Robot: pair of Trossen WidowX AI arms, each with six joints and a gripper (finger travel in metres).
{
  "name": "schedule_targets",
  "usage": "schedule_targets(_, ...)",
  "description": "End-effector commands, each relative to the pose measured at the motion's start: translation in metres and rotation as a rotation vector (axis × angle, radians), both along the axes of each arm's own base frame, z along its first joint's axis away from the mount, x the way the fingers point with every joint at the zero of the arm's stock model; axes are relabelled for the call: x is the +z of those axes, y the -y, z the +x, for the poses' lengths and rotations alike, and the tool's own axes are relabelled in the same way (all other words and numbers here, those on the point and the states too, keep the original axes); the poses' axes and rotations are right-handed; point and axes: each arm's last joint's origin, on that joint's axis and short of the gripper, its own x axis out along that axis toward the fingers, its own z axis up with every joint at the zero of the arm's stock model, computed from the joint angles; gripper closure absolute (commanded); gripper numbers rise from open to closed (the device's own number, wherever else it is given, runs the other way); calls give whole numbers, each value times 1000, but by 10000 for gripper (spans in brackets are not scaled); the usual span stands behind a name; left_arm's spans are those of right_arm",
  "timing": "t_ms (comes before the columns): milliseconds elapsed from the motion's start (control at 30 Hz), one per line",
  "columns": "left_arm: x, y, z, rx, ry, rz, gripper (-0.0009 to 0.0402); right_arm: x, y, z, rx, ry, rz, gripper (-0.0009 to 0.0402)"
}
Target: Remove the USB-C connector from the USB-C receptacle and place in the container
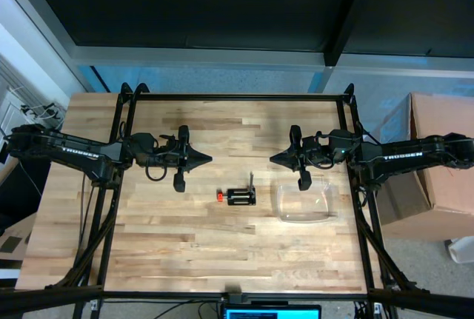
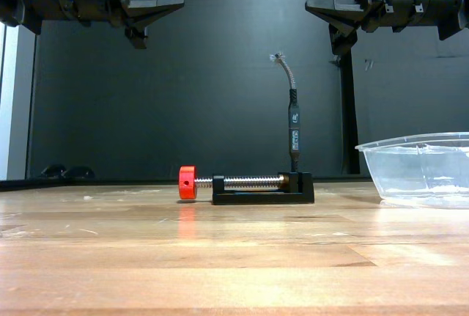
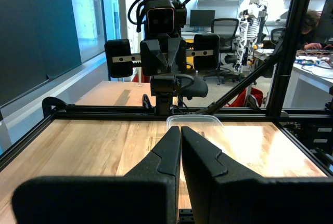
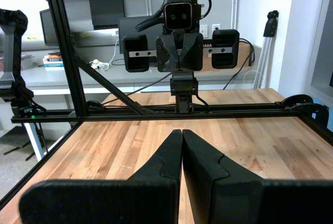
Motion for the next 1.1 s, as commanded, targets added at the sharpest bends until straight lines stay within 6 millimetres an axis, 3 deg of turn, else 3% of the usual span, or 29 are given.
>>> schedule_targets(33,0,0,0,0,0,0,393,2,0,0,-1,24,-1,393)
schedule_targets(1100,0,0,0,0,0,0,393,2,1,0,-66,24,1,393)
